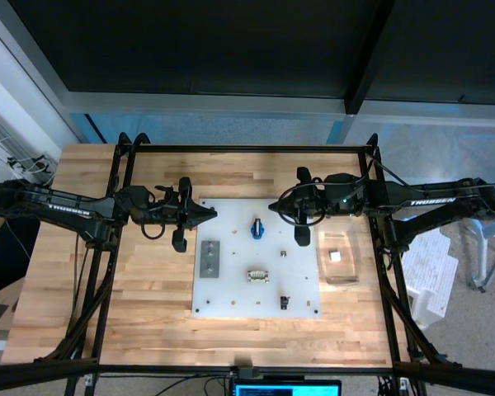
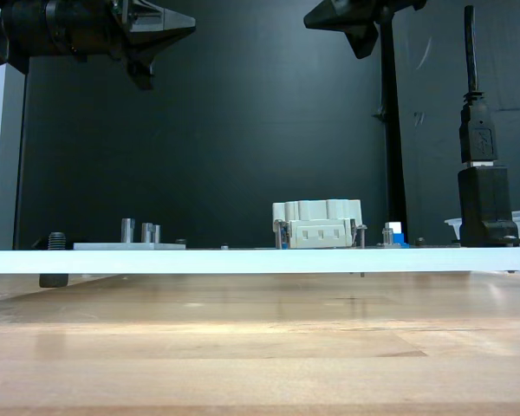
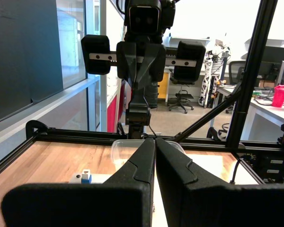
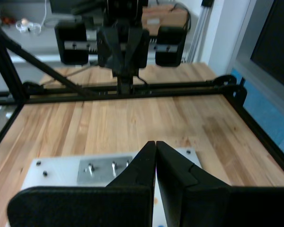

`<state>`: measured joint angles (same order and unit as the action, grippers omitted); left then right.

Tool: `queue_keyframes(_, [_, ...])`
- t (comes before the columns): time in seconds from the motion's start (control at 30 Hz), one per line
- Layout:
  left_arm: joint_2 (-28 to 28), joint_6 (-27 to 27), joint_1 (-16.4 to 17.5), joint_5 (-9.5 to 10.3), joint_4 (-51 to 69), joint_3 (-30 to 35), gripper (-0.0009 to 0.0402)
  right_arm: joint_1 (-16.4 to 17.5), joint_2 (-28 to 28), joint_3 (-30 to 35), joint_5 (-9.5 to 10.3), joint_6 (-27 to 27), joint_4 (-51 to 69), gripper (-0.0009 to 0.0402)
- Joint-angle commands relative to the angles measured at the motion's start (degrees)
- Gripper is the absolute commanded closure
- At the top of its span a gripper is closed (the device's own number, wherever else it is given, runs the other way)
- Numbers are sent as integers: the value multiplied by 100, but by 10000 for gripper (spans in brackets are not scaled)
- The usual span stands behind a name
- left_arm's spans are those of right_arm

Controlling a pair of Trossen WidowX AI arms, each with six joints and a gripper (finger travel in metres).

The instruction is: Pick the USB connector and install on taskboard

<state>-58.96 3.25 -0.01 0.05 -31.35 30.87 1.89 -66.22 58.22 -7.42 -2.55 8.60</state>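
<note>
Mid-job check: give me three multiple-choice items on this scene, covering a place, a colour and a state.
1. The small white cube lies: A on the floor; B in the clear tray; C on a shelf.
2. The part near the far edge of the taskboard is: A red; B yellow; C blue.
3. The left gripper and right gripper are both held high over the table. Their fingers are: A shut on both; B open on both; C open on the left only.

Key: B, the high view shows the cube inside the tray's walls. C, the part is plainly blue. A, each wrist view shows the fingers pressed together.
</note>
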Motion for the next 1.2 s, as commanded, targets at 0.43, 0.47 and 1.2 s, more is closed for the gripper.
queue_keyframes(0.43, [-2, -2, 0, -2, -2, 0, 393, -81, 348, -1355, 308, -9, -2361, 393])
queue_keyframes(0.47, [0, -2, 0, -2, -2, 0, 393, -87, 348, -1423, 308, -20, -2476, 393])
queue_keyframes(1.2, [-2, -2, 0, -2, 0, 0, 393, -341, 365, -1923, 850, -195, -3366, 393])
